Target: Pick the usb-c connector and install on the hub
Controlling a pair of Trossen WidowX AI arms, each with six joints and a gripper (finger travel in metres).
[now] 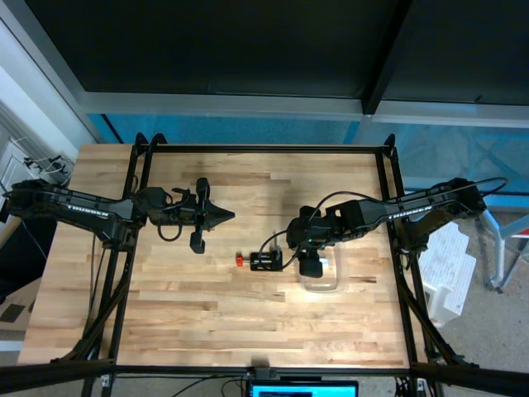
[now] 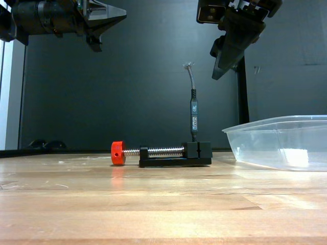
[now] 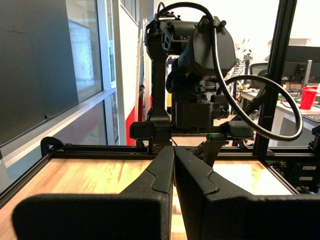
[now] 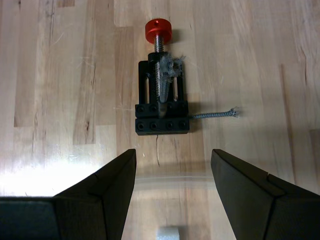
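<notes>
The usb-c connector [image 2: 194, 115], a grey plug body with a short frayed braided stub, stands upright in the black end block of a small vise [image 2: 176, 154] with a red knob [image 2: 118, 152]. No gripper holds it. I cannot tell how deep it sits. From above, its frayed tip [image 4: 167, 65] shows over the vise [image 4: 162, 124]. My right gripper [image 4: 172, 152] hangs open above the table, just beside the vise [image 1: 266, 261], and is empty. My left gripper [image 1: 227, 216] hovers high at the left with its fingers [image 3: 162, 170] pressed together, holding nothing.
A clear plastic tray [image 2: 281, 143] sits right of the vise, under the right gripper [image 2: 225, 61], with a small white object [image 4: 167, 233] inside. A thin grey braided strand [image 4: 215, 114] lies on the wood beside the vise. Black frame rails [image 1: 264, 149] border the table.
</notes>
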